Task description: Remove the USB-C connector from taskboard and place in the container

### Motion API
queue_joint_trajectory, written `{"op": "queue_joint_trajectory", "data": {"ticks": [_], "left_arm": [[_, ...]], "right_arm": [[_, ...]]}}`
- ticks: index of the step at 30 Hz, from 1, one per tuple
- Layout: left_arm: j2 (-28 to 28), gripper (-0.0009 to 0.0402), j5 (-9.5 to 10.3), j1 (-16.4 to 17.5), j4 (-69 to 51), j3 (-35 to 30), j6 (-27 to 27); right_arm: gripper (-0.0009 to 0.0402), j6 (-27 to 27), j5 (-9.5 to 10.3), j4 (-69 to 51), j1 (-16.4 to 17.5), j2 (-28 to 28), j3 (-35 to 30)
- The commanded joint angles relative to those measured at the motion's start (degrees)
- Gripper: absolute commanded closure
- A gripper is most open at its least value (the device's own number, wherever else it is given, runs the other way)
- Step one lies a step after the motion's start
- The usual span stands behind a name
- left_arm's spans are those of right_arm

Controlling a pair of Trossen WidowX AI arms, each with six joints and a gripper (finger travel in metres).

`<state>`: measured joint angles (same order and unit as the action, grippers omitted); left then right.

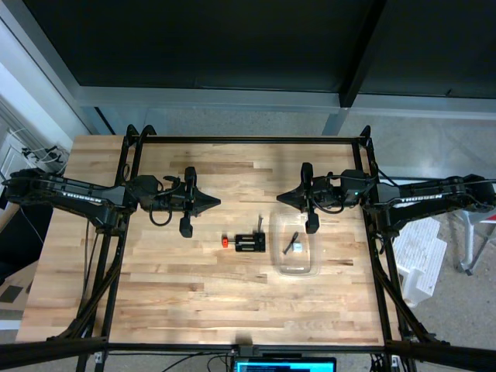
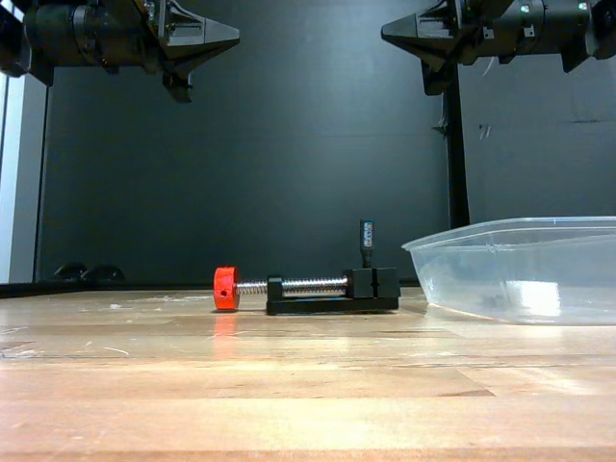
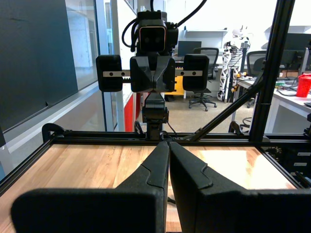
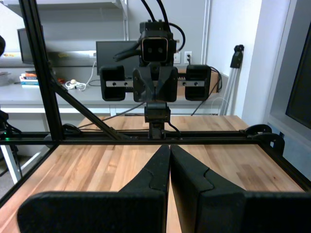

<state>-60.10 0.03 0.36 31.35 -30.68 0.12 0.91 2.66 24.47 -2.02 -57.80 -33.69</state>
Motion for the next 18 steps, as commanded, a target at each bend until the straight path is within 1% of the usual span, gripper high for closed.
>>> {"op": "queue_joint_trajectory", "data": {"ticks": [1, 18], "left_arm": [[0.00, 0.0393, 0.00, 0.00, 0.00, -0.02, 0.00], [-0.02, 0.0393, 0.00, 0.00, 0.00, -0.02, 0.00]], "right_arm": [[0.0393, 0.11, -0.02, 0.35, 0.02, -0.04, 0.55], [0.0393, 0.11, -0.02, 1.01, 0.02, -0.04, 1.29]]}}
